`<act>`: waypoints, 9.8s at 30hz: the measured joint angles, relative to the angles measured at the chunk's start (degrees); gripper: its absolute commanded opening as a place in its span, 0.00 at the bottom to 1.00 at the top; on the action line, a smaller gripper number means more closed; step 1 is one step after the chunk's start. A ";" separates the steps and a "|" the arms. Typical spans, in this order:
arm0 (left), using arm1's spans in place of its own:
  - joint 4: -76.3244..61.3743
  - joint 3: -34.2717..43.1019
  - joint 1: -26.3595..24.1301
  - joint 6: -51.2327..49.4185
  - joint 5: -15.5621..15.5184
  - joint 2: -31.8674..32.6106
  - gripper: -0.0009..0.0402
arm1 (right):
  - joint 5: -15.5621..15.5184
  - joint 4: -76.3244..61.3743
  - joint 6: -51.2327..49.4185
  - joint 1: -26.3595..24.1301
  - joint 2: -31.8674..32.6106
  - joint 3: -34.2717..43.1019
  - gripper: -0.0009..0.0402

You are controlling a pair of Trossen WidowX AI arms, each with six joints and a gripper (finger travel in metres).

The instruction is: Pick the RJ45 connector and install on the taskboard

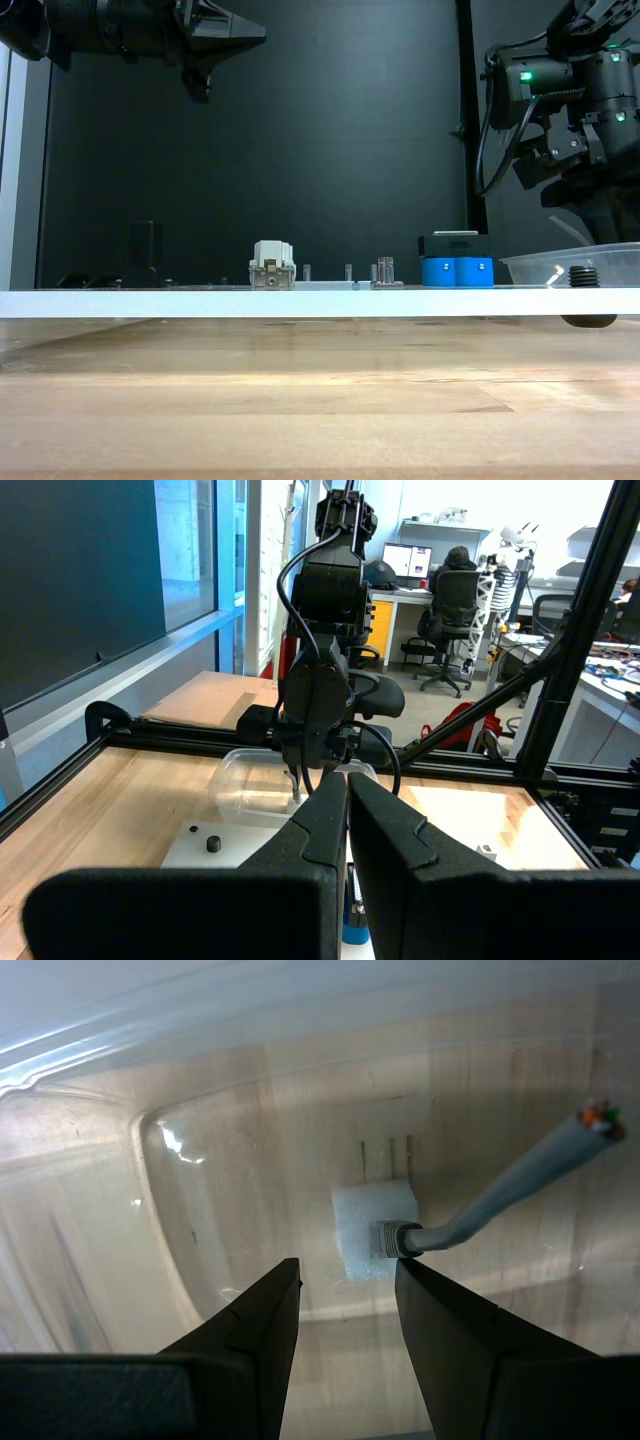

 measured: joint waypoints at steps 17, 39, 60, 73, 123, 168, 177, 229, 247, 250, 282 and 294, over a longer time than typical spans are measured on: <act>0.02 0.00 0.00 0.00 0.02 0.00 0.02 | 0.20 0.55 0.31 -0.15 0.68 0.00 0.02; 0.00 0.00 0.00 0.02 0.02 0.00 0.02 | 0.22 -2.27 0.28 -0.15 0.55 1.29 0.02; 0.00 0.00 0.00 0.00 0.02 0.00 0.02 | 0.22 -12.96 -0.35 -0.15 -3.72 14.14 0.02; 0.02 0.00 0.00 0.00 0.00 0.00 0.02 | -0.37 -16.90 -1.27 -0.17 -0.50 15.63 0.19; 0.02 0.02 0.00 0.00 0.02 -0.02 0.02 | 1.95 -5.97 -7.02 -3.02 15.58 9.46 0.42; 0.00 0.00 0.00 0.00 0.00 0.00 0.02 | 1.77 -8.70 -7.19 -2.86 1.33 9.42 0.02; 0.02 0.00 0.00 0.02 0.00 -0.02 0.02 | 1.73 -8.76 -3.58 1.92 -3.28 9.42 0.02; 0.00 0.02 0.00 0.00 0.02 0.00 0.02 | 4.20 1.42 28.81 39.17 22.08 33.00 0.02; 0.02 0.00 0.00 0.02 0.02 -0.02 0.02 | 4.26 4.11 28.17 40.00 23.93 31.67 0.02; 0.00 0.00 0.00 0.02 0.02 -0.02 0.02 | 4.26 4.07 28.17 40.02 23.93 31.50 0.02; 0.00 0.02 0.00 0.02 0.02 -0.02 0.02 | 4.96 8.46 27.32 40.19 23.32 26.82 0.02; 0.02 0.00 0.00 0.02 0.02 -0.02 0.02 | 4.59 8.57 27.36 40.26 23.54 26.62 0.02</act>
